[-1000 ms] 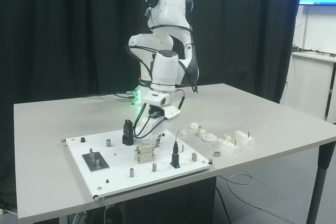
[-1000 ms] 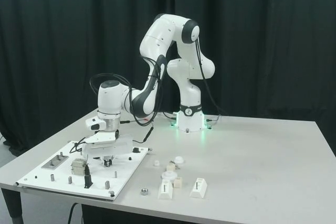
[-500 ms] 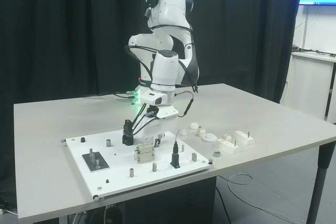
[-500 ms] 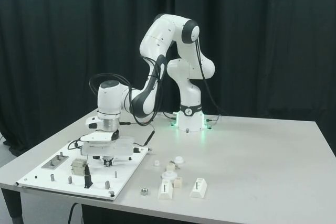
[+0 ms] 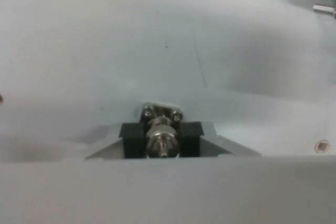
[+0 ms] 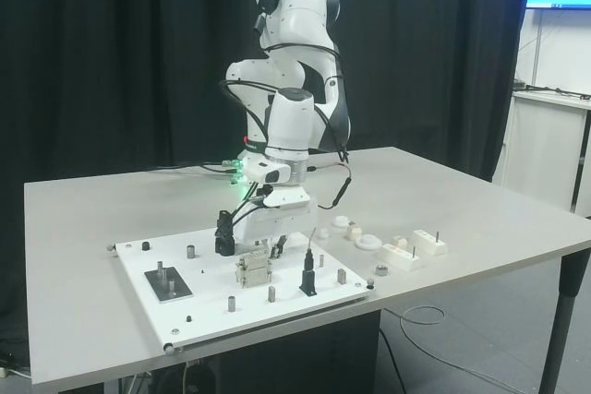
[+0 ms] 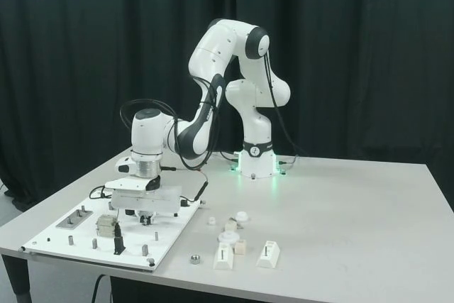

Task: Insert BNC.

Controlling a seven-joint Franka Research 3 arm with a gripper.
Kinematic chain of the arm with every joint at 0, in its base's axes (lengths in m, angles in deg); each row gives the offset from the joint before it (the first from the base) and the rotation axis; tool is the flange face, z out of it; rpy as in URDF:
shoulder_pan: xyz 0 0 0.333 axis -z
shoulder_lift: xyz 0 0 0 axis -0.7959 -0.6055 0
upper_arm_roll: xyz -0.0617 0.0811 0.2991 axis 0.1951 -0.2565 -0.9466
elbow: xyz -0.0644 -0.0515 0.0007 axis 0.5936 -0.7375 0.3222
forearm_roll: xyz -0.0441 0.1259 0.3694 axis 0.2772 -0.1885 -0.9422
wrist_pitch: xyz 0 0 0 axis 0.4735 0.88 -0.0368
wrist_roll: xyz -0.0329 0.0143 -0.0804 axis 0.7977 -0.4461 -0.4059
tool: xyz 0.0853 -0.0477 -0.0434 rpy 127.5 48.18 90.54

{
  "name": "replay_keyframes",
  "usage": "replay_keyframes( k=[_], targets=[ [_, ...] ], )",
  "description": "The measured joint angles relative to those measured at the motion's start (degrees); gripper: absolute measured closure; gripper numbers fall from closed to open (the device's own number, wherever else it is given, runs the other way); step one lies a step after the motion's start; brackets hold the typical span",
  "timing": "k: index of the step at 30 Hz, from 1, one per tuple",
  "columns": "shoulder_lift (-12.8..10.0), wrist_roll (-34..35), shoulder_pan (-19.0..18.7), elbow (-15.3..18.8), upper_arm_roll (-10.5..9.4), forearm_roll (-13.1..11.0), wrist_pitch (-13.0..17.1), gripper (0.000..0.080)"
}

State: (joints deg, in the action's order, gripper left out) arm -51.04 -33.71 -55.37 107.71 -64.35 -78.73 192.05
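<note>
Hand low over white board on grey surface; metal plug clenched between black pads, long axis pointing down at the board, socket presumably directly beneath, hidden

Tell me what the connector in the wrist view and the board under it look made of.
BNC connector: seems bare metal, grey with bright glints on its threaded barrel. Its holder: black, matt, maybe plastic. Board: white, smooth, faintly scratched; plastic or painted sheet, cannot tell.
</note>
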Motion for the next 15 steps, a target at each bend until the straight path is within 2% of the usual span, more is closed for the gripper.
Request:
replay_keyframes(
  k=[15],
  targets=[
    [-0.1, 2.0, 0.0, -0.1, 0.00, 0.0, -0.3, 0.0673]
  ],
)
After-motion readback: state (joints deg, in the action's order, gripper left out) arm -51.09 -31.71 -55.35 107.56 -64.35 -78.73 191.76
